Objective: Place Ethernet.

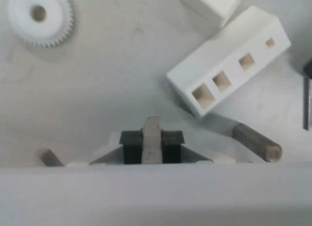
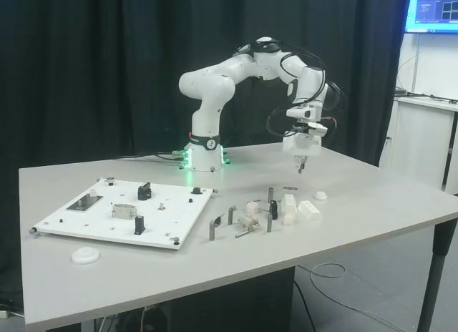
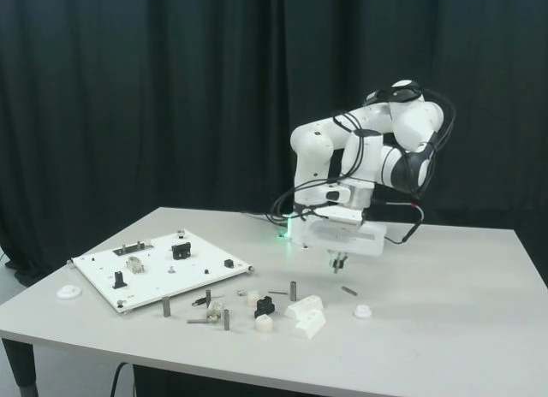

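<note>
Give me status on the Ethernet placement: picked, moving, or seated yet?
Picked: the gripper is shut on a small plug, raised over the loose parts, above the white block with square holes. In hand: the carry. Left: the whole run across the table to the white board, then seating it; the gripper is far from the board.

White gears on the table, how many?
2. One gear sits by the table's front edge near the white board; the other lies beside the white blocks. Others may hide among the parts.
</note>
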